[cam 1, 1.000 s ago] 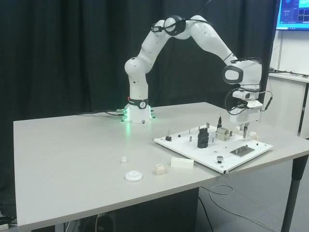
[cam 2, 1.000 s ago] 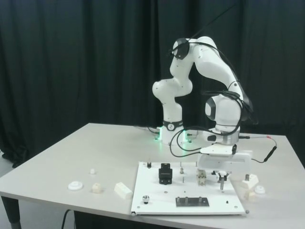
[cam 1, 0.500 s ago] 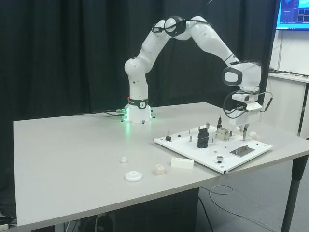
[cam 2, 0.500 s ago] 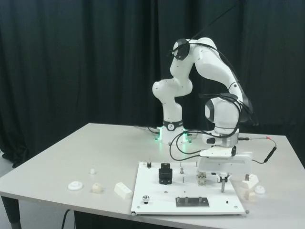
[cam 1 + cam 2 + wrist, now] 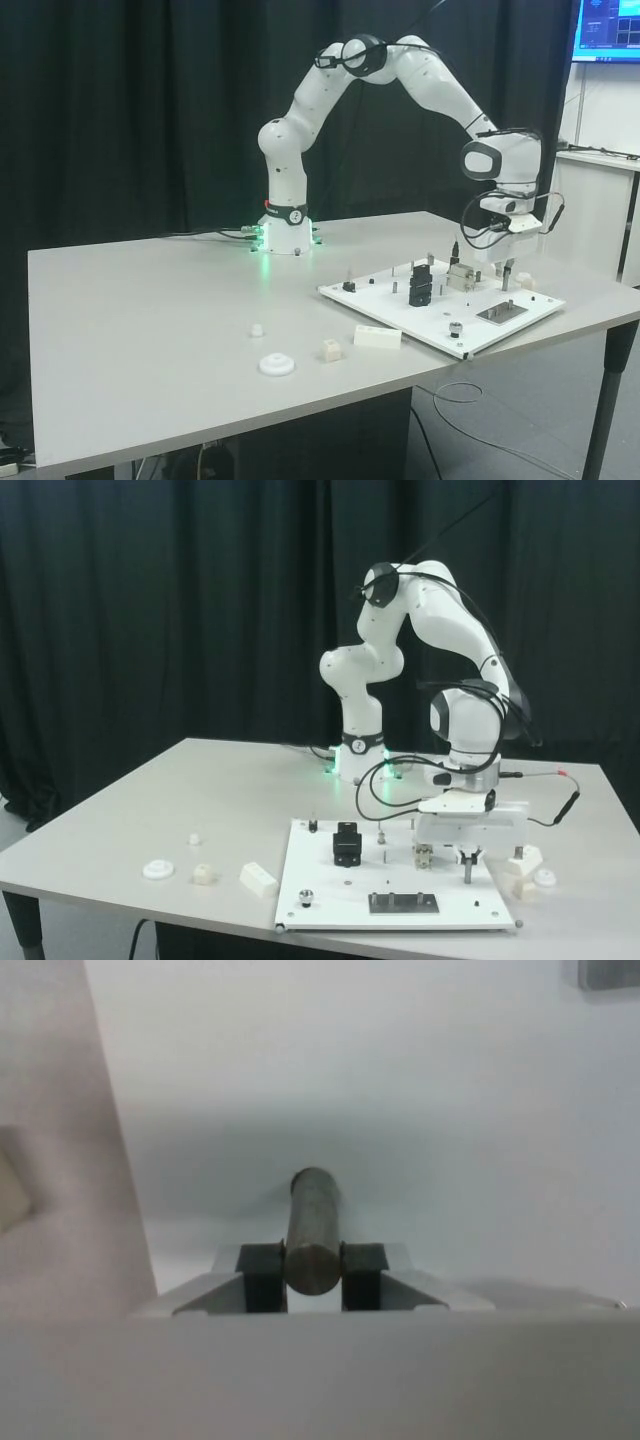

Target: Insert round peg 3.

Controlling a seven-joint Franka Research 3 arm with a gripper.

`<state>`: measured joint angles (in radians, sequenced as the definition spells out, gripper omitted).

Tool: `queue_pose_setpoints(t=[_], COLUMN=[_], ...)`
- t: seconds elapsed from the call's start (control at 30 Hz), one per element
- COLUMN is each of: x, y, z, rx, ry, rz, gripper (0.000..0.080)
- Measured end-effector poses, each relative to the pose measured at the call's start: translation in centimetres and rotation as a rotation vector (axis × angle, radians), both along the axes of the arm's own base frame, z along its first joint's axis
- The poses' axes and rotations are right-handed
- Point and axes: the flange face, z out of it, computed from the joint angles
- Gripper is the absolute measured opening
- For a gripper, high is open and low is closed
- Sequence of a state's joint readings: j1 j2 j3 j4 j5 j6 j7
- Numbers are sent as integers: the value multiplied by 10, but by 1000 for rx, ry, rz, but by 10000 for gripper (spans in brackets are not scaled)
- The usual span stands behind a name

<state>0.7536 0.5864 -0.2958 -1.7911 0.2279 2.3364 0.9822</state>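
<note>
Tool (image 5: 313,1278) fingers clamp round peg 3 (image 5: 313,1230) near its upper end. Its long axis stands upright, lower end toward the white board (image 5: 330,895). It is a plain grey cylinder.

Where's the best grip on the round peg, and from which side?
Upper end, from straight above. The round peg stands upright on the white board, so its top is free. The tool already clamps it there, one finger on each side.

The grey desk (image 5: 150,800) carried a white board (image 5: 330,900) at right and 4 small white parts (image 5: 205,870) near left.
</note>
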Motion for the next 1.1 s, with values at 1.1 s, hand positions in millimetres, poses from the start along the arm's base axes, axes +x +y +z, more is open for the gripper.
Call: queue_pose_setpoints(t=[1.1], x=[4], y=[6], z=[1], rx=[2], ry=[-3], rz=[5], gripper=[343])
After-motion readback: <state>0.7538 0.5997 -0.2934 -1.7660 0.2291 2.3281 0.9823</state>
